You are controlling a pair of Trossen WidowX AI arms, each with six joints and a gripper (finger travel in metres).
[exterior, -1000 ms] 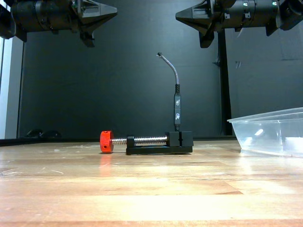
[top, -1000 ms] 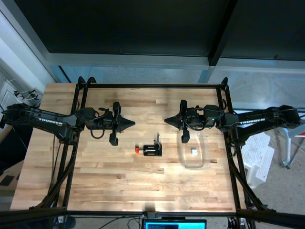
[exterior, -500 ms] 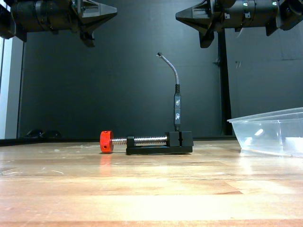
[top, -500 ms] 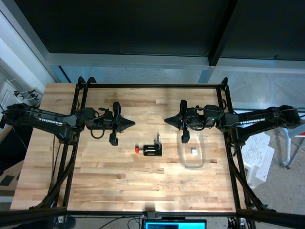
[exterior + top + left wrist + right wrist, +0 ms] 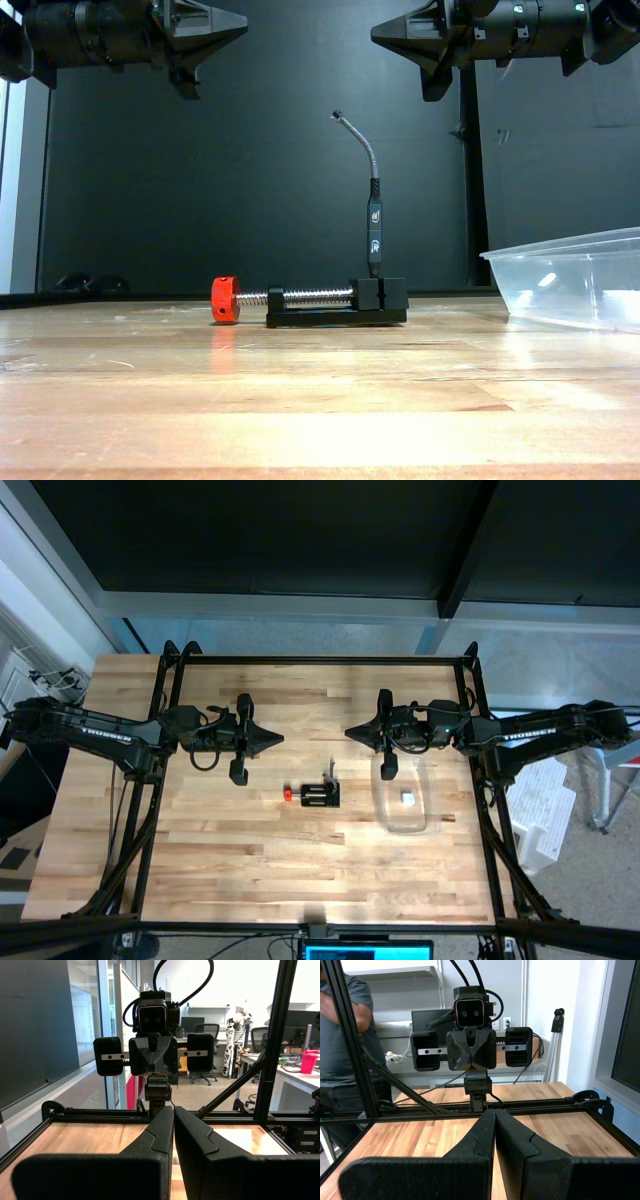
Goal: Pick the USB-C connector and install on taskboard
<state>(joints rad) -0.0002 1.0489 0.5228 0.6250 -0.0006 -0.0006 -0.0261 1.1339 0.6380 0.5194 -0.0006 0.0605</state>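
The black connector stands upright on the tab held in the black vise with its red knob, nothing holding it. Its grey braided cable curves up and to the left from it. From above, the vise sits mid-table. My left gripper hangs high at the left, shut and empty, fingers pressed together. High at the right, my right gripper is also shut with nothing in it, fingers touching. The clear tray holds only the white block.
The tray lies right of the vise under the right arm. A black frame borders the table's far edge and sides. Each wrist view shows the opposite arm facing it across the wooden table.
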